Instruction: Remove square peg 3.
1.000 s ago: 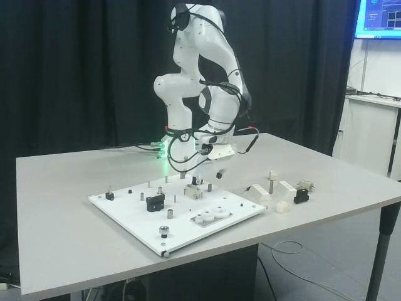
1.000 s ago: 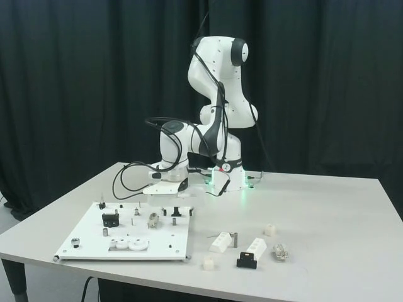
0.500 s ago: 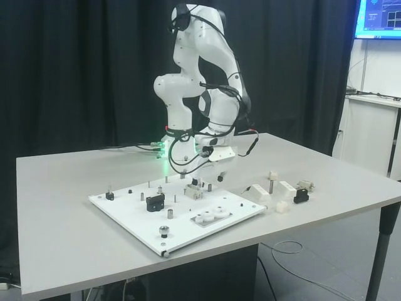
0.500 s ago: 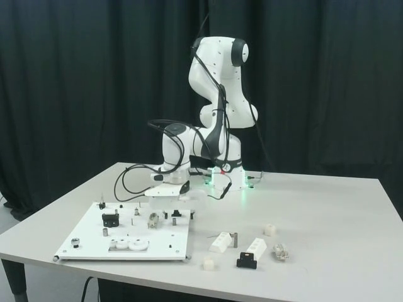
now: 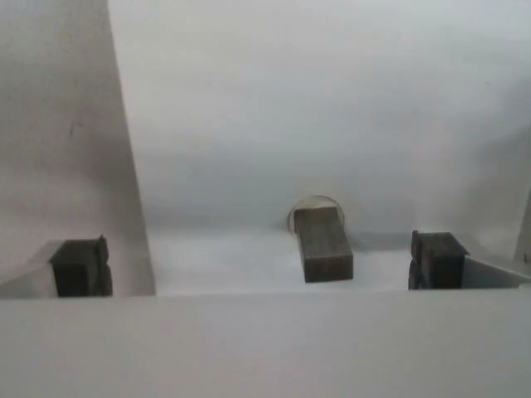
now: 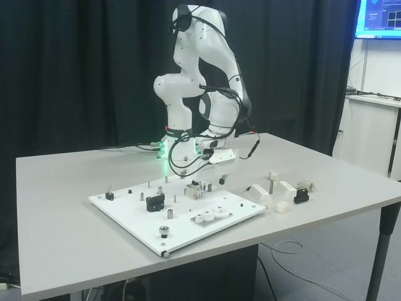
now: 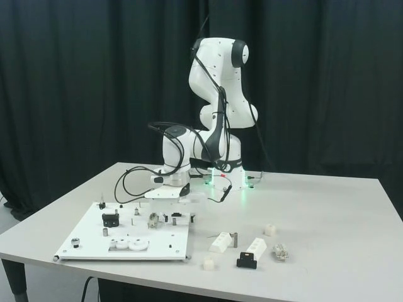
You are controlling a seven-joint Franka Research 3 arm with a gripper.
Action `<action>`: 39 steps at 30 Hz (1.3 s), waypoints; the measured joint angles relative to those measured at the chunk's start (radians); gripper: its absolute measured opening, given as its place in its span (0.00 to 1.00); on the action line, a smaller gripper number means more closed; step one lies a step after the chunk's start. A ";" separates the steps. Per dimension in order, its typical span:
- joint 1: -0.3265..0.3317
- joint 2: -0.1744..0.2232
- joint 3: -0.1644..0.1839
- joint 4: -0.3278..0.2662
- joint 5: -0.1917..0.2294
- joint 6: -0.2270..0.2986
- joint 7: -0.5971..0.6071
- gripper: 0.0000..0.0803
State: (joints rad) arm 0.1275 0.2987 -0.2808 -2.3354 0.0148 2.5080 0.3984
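The white Franka arm (image 6: 207,75) bends down over the far edge of the flat white assembly board (image 6: 125,210) that lies on the grey table (image 6: 56,182), and its two-fingered pincer (image 5: 255,267) hangs low above that board. In the wrist view the two dark fingertips (image 5: 80,267) stand wide apart, with bare white board between them, and they grip nothing. The short dark square peg (image 5: 322,243) stands upright in the board between the two tips, nearer to one of them than to the other, and touches neither; a thin round ring marks the board at its foot. In the first room view the same peg (image 6: 207,185) shows as a small dark stub just below the pincer (image 6: 213,180), and in the second room view the pincer (image 7: 173,211) sits right over the cluster of small fittings at the board's far side, where the peg itself is too small to pick out. On the board, on the side of the pincer toward the front edge, lie a pair of white toothed gears (image 6: 211,216) in a shallow grey recess; a black block-shaped fixture (image 6: 155,202) stands near them, and a small round metal bearing (image 6: 164,231) rests closer to the board's front corner. Off the board, well apart from the pincer on the bare table, lie several small white blocks (image 7: 221,241) and a black connector (image 7: 245,260). Black cables (image 7: 135,182) loop from the wrist back toward the arm's base.
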 joint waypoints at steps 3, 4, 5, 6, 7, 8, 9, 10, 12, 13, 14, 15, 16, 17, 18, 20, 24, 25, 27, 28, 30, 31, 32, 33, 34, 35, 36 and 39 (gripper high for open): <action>0.000 0.002 0.000 0.000 0.002 0.005 0.000 1.00; 0.000 0.003 0.000 0.000 0.003 0.007 0.000 1.00; 0.000 0.003 0.000 0.000 0.004 0.009 0.000 1.00; 0.000 0.004 -0.001 0.000 0.005 0.011 0.000 1.00; 0.000 0.004 -0.001 0.000 0.007 0.014 0.000 1.00; -0.001 0.004 -0.002 0.000 0.009 0.016 0.000 1.00; -0.001 0.004 -0.003 0.000 0.010 0.017 0.000 1.00; -0.001 0.004 -0.004 0.000 0.011 0.018 0.000 1.00; -0.001 0.004 -0.006 0.000 0.011 0.021 0.000 1.00; -0.001 0.004 -0.008 0.000 0.011 0.022 0.000 0.58; -0.001 0.004 -0.010 0.000 0.011 0.024 0.000 0.58; -0.001 0.004 -0.011 0.000 0.011 0.025 -0.001 0.58; -0.001 0.004 -0.013 0.001 0.011 0.026 -0.003 0.58; -0.001 0.004 -0.015 0.001 0.011 0.027 -0.007 0.58; -0.001 0.004 -0.017 0.001 0.011 0.028 -0.011 0.58; -0.002 0.004 -0.020 0.002 0.011 0.029 -0.021 0.58; -0.002 0.004 -0.027 0.003 0.012 0.031 -0.037 0.31; -0.002 0.004 -0.027 0.003 0.013 0.031 -0.040 0.31; -0.001 0.004 -0.027 0.003 0.013 0.031 -0.041 0.31; -0.001 0.004 -0.027 0.003 0.013 0.031 -0.041 0.31; -0.001 0.004 -0.027 0.003 0.014 0.031 -0.041 0.31; -0.001 0.004 -0.027 0.003 0.015 0.031 -0.041 0.14; -0.001 0.004 -0.027 0.003 0.015 0.031 -0.041 0.14; -0.001 0.004 -0.027 0.003 0.016 0.031 -0.041 0.14; -0.001 0.004 -0.027 0.003 0.017 0.031 -0.041 0.14; -0.001 0.004 -0.027 0.003 0.017 0.031 -0.041 0.14; -0.001 0.004 -0.027 0.003 0.017 0.031 -0.041 0.14; -0.001 0.004 -0.027 0.003 0.018 0.030 -0.041 0.14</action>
State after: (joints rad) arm 0.1263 0.3030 -0.3077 -2.3326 0.0323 2.5385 0.3571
